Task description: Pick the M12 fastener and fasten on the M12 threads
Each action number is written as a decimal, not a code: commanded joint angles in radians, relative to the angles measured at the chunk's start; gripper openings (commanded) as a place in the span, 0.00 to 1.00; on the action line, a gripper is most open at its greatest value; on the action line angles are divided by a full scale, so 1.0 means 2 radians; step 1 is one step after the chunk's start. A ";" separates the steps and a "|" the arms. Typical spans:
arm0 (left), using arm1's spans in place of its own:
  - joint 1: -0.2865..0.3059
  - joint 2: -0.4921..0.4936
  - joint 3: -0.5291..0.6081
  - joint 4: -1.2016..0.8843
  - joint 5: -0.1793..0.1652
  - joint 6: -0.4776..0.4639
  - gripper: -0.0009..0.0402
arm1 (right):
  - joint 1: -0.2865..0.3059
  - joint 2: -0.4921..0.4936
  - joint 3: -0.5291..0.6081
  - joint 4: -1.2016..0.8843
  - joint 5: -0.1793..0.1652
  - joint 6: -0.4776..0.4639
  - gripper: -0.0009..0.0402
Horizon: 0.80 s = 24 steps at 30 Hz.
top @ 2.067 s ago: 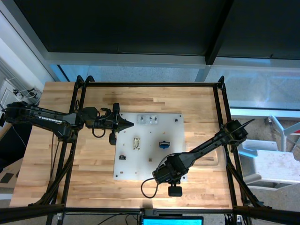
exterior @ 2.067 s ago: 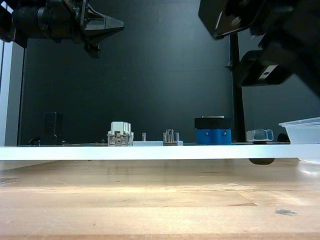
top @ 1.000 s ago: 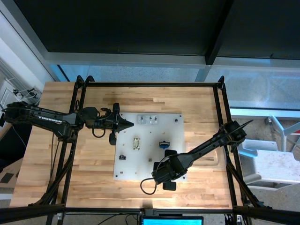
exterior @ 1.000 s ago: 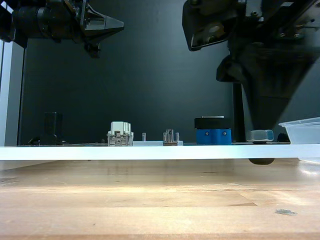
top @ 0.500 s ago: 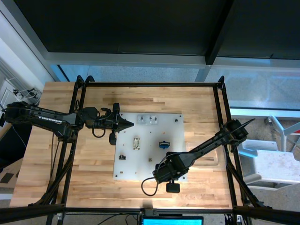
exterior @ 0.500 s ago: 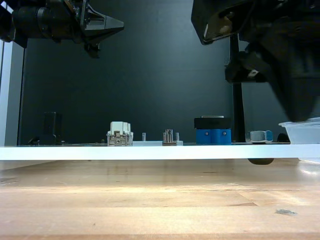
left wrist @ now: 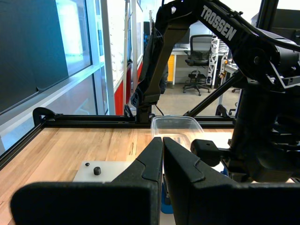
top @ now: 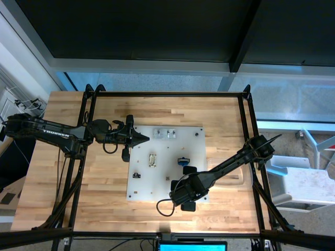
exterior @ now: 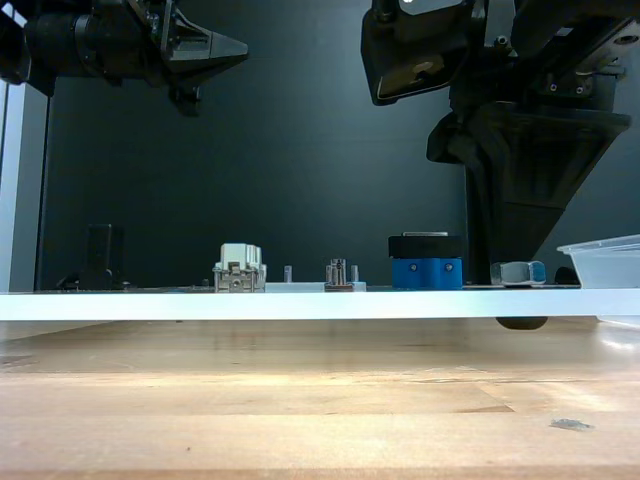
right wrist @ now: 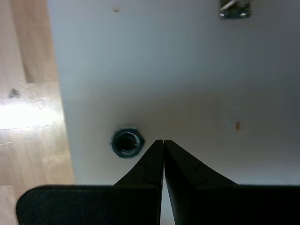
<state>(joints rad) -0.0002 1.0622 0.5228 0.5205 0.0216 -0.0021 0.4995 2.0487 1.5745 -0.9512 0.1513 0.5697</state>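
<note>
The small silver M12 nut (exterior: pixel 518 271) sits low at the near right edge of the white board (top: pixel 144 180). In the right wrist view the nut (right wrist: pixel 126 143) shows a dark centre, so it appears to be on its stud, with no ribs showing. My right gripper (right wrist: pixel 163 141) points straight down, shut and holding nothing, tips just beside the nut. In the low view the right gripper (exterior: pixel 505 260) stands at the nut's left. From above, the right gripper (top: pixel 191 192) hides the nut. My left gripper (top: pixel 144 138) hovers shut at the board's far left edge.
A clear tray (exterior: pixel 605 260) stands right of the board, just beyond the nut. A blue and black block (exterior: pixel 427 265) sits left of the nut. A white connector (exterior: pixel 240 268) and small metal parts (exterior: pixel 340 273) stand mid-board. A black frame rail (top: pixel 246 130) runs behind the right arm.
Over the past seconds the right wrist has swung back and forth above the nut; since half a second ago it turned and moved left from the tray. The nut and the left arm stay put.
</note>
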 commanded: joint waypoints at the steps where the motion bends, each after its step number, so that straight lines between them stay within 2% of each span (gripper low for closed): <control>1: 0.000 0.000 0.000 0.000 0.000 0.000 0.02 | 0.000 0.001 0.000 0.000 -0.026 0.000 0.02; 2: 0.000 0.000 0.000 0.000 0.000 0.000 0.02 | 0.000 0.000 0.000 -0.001 -0.043 -0.002 0.02; 3: 0.000 0.000 0.000 0.000 0.000 0.000 0.02 | 0.000 -0.003 0.000 -0.004 -0.070 -0.004 0.02; 5: 0.000 0.000 0.000 0.000 0.000 0.000 0.02 | -0.001 -0.010 0.000 -0.007 -0.135 -0.021 0.02; 6: 0.000 0.000 0.000 0.000 0.000 0.000 0.02 | -0.001 -0.013 0.000 -0.007 -0.162 -0.030 0.02; 7: 0.000 0.000 0.000 0.000 0.000 0.000 0.02 | -0.001 -0.016 0.000 -0.008 -0.179 -0.033 0.02; 8: 0.000 0.000 0.000 0.000 0.000 0.000 0.02 | -0.001 -0.018 0.000 -0.009 -0.182 -0.035 0.02; 12: 0.000 0.000 0.000 0.000 0.000 0.000 0.02 | -0.001 -0.022 0.000 -0.017 -0.170 -0.035 0.02; 15: 0.000 0.000 0.000 0.000 0.000 0.000 0.02 | -0.001 -0.022 0.000 -0.018 -0.147 -0.034 0.02; 18: 0.000 0.000 0.000 0.000 0.000 0.000 0.02 | -0.001 -0.023 0.000 -0.018 -0.104 -0.027 0.02; 22: 0.000 0.000 0.000 0.000 0.000 0.000 0.02 | -0.002 -0.022 0.000 -0.016 -0.028 -0.013 0.02; 24: 0.000 0.000 0.000 0.000 0.000 0.000 0.02 | -0.002 -0.020 0.000 -0.014 0.001 -0.002 0.02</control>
<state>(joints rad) -0.0002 1.0622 0.5228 0.5205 0.0216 -0.0017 0.4946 2.0037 1.5749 -0.9833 0.1181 0.5510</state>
